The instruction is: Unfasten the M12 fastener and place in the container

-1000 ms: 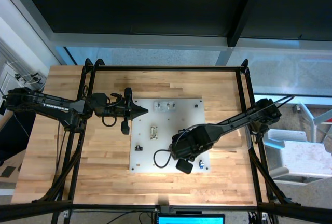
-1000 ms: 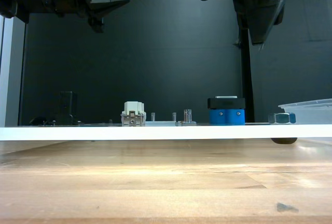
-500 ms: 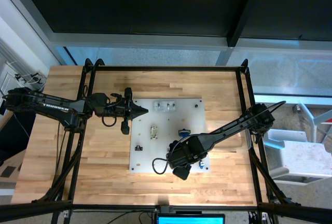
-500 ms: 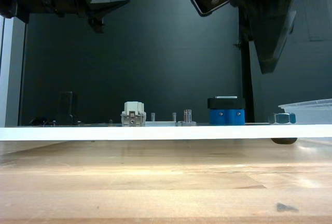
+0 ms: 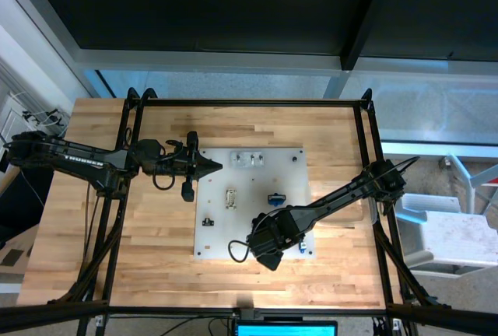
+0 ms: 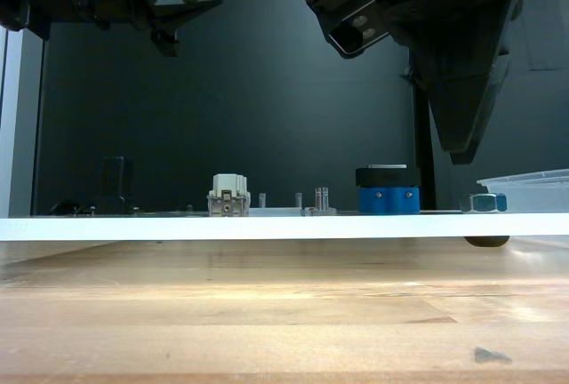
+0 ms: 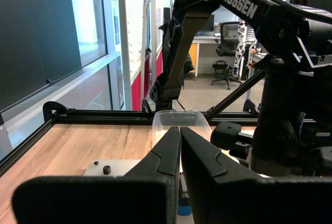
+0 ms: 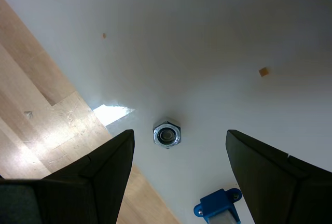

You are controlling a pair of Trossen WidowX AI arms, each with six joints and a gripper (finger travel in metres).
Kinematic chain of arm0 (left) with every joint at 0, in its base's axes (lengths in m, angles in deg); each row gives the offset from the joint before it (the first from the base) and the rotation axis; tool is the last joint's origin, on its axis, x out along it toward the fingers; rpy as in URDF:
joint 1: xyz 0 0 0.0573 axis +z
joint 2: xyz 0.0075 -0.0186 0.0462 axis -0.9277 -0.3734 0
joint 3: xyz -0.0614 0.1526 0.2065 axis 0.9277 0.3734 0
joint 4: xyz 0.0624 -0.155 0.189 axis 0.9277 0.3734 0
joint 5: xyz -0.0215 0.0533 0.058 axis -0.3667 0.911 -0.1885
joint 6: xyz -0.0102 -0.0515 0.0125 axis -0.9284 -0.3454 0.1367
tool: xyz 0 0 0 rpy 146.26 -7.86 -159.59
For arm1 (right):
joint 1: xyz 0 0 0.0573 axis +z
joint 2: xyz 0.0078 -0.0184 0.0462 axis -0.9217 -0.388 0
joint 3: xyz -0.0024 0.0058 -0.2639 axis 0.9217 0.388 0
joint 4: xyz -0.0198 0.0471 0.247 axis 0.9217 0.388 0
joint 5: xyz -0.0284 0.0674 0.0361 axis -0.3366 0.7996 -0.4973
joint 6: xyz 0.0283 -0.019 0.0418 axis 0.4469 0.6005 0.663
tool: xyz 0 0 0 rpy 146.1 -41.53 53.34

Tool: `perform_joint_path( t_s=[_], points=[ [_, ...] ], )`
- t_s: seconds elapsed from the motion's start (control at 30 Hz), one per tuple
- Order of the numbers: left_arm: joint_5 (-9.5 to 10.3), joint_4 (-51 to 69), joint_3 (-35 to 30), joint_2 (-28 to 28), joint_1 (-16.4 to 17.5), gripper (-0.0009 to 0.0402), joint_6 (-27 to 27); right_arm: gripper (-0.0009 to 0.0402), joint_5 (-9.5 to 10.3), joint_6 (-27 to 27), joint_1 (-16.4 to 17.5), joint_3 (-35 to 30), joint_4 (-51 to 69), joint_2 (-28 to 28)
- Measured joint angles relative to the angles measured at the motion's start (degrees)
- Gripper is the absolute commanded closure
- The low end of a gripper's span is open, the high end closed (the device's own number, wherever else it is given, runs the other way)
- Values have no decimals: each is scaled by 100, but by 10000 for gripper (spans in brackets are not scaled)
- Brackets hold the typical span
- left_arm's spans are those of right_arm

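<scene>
Near the near right edge of the white board, the M12 nut sits flat on the board, well outside the container. The low view seems to put it inside the clear tray, but the right wrist view shows bare white board all round it. Its dark bore faces straight up at the camera. No ribs of the stud show, so it appears to be on its stud and run well down.

The right tool hangs over that spot, pointing down, with its two fingers spread wide. The nut lies between them and well below, almost on the tool's own line. It is off-centre, closer to the finger on the bare-wood side of the desk than to the other finger. A small blue-tipped piece lies near the nut on the board.

The stud's axis is upright and the tool looks along it, so the coming move is probably a straight descent with a slight shift toward the wood side.

The left tool is held high over the board's far left edge, well apart from the nut, with its fingers pressed together. The right arm is plainly the nearer one.
</scene>
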Motion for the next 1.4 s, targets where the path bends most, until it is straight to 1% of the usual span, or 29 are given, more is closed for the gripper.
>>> perform_joint_path(
  t_s=[0.33,0.5,0.57,0.67,1.0,1.13,1.4],
  points=[
    [0,2,0,0,0,393,0,146,17,-74,76,173,-76,0],
    [0,2,2,0,0,393,0,146,22,-199,92,179,-94,-20],
    [2,2,0,0,0,393,0,146,70,-214,96,179,-111,-76],
    [0,0,0,2,0,393,0,146,210,-291,101,179,-256,-175],
    [2,0,0,2,0,393,0,147,195,-297,103,179,-302,-271],
    [0,-2,0,2,0,393,0,166,155,-299,101,179,-306,-275],
    [0,0,0,2,0,393,2,228,153,-304,101,245,-337,-275]
  ],
)
